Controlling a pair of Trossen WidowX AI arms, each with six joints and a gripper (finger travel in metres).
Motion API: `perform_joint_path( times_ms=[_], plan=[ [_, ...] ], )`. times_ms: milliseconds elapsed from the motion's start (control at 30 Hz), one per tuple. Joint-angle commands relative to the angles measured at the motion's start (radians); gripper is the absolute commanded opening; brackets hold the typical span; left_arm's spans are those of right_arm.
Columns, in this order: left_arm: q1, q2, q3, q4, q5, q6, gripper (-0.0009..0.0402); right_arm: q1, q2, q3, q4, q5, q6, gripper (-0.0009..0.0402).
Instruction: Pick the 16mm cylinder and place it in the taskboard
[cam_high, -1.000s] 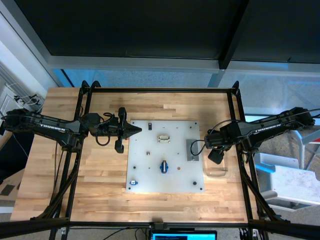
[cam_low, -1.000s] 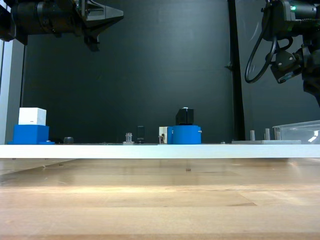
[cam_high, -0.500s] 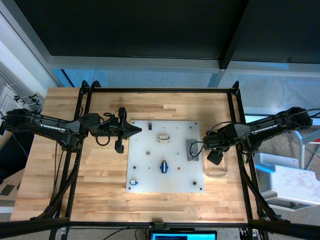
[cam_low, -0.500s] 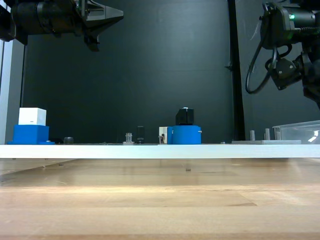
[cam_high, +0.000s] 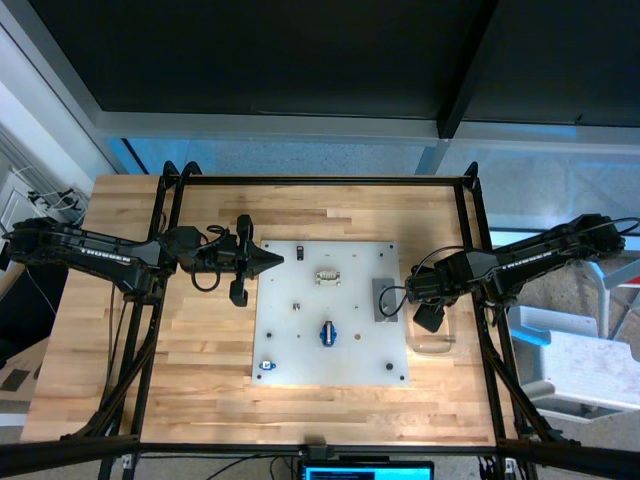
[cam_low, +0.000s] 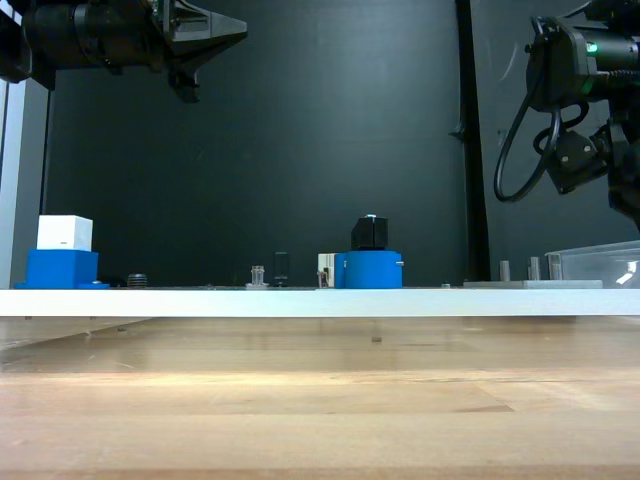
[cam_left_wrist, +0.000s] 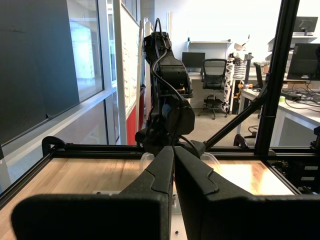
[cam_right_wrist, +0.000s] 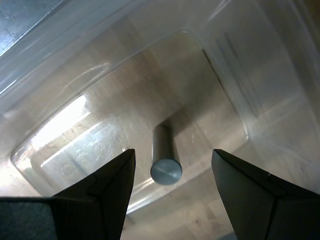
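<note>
Grey metal cylinder (cam_right_wrist: 164, 155) lying in a clear plastic tray (cam_right_wrist: 235, 95), under the released right hand (cam_right_wrist: 173, 160).
Clenched left hand (cam_high: 270, 258) hovers above the white square taskboard (cam_high: 300, 340), at its left edge.

No text reads for certain.
- White lettering (cam_high: 95, 254) along left arm link, behind left gripper (cam_high: 278, 258) at left edge of white board (cam_high: 300, 340): too small to make out.
- Fainter pale lettering (cam_high: 520, 259) on right arm link, behind right gripper (cam_right_wrist: 173, 154) above clear tray (cam_right_wrist: 235, 75): illegible.
- Embossed marks (cam_right_wrist: 92, 152) on tray floor: unreadable.
</note>
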Motion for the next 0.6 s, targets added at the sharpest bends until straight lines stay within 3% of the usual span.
perform_joint_path(
  times_ms=[33,367,600],
  plan=[
    [0.0,0.0,0.0,0.0,0.0,0.0,0.0,0.0,0.0,-0.018,0.023,0.0,-0.001,0.0212],
    [0.0,0.0,0.0,0.0,0.0,0.0,0.0,0.002,0.0,-0.032,0.042,-0.001,-0.002,0.021],
    [0.0,0.0,0.0,0.0,0.0,0.0,0.0,0.002,0.0,-0.033,0.042,-0.002,0.002,0.0174]
  ],
)
